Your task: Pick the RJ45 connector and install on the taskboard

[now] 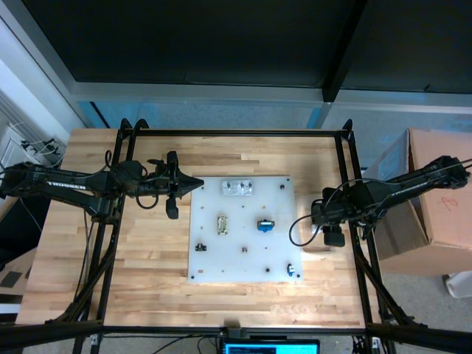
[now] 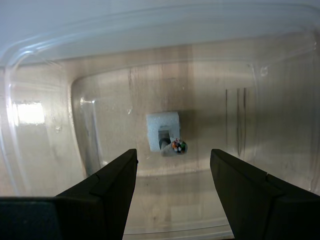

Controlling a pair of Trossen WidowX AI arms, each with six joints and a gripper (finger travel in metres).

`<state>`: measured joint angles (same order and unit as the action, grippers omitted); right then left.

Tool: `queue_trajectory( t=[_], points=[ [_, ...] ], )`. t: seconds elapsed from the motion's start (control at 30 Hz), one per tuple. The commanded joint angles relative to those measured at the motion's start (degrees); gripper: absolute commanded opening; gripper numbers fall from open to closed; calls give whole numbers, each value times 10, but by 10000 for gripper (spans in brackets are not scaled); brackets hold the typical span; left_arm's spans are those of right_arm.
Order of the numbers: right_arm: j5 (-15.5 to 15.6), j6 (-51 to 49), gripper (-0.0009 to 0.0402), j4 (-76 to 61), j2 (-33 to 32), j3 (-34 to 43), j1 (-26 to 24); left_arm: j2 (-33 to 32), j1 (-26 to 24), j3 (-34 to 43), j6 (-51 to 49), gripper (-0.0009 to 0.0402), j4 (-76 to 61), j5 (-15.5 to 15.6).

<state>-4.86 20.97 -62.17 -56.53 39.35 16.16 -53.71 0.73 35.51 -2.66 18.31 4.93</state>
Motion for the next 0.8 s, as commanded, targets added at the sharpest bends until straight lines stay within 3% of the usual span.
queue_trajectory(
  t=[0.03,0.33,0.8],
  points=[
    [0,18,204,1,-6,0,1,0,0,0,0,0,0,0],
    [-1,57,204,16,-18,0,5,0,0,0,0,0,0,0],
    [-1,35,204,63,-21,-40,8,0,0,0,0,0,0,0]
  ],
)
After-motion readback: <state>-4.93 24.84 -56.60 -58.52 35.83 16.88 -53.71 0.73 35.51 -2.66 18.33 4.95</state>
